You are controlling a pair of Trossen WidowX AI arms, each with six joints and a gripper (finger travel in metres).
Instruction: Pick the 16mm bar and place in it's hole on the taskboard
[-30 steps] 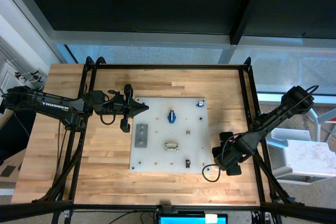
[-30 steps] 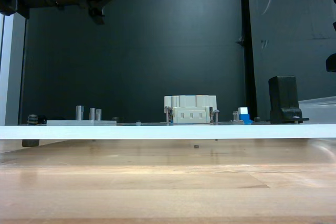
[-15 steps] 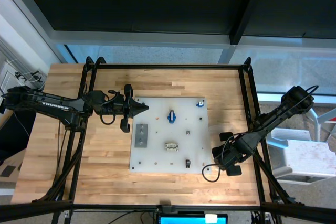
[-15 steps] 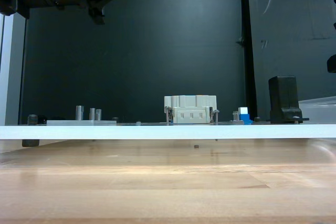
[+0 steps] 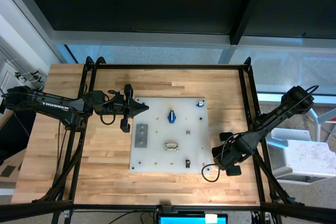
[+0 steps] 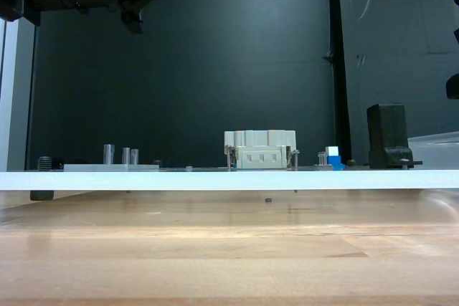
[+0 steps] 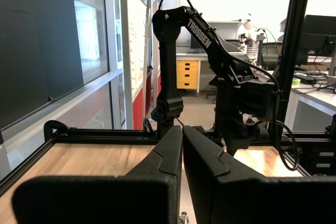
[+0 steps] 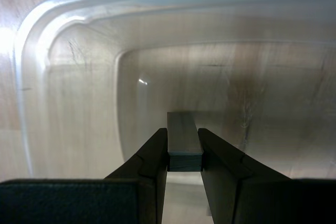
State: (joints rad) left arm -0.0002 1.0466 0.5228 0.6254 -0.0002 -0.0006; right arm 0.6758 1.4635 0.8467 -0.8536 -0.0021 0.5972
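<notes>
Barely any change over the last second. My right end effector (image 8: 182, 132) has shifted only a touch in the high view, and it sits off the right edge of the taskboard (image 5: 157, 129), near its front corner. My left end effector (image 5: 145, 107) has not moved; it hangs high over the board's left edge, pointing inward, fingers pressed together on nothing.

Right wrist view: my right fingers (image 8: 157, 148) are clamped on the 16mm bar (image 8: 184, 141), a grey piece that sticks out past the tips. It is held clear above the bottom of a clear tray (image 8: 68, 77) and touches nothing else that I can see. So the bar is in hand and well apart from the board, not in any seat.

For the task: I judge the pick as done and the carry as hardly begun. The likely target is the grey block (image 5: 141, 135) on the board's left side, where the low view shows three short pegs (image 6: 125, 155) standing. Which hole is for the bar I cannot tell. The move crosses most of the board, above the counter (image 5: 79, 182).
</notes>
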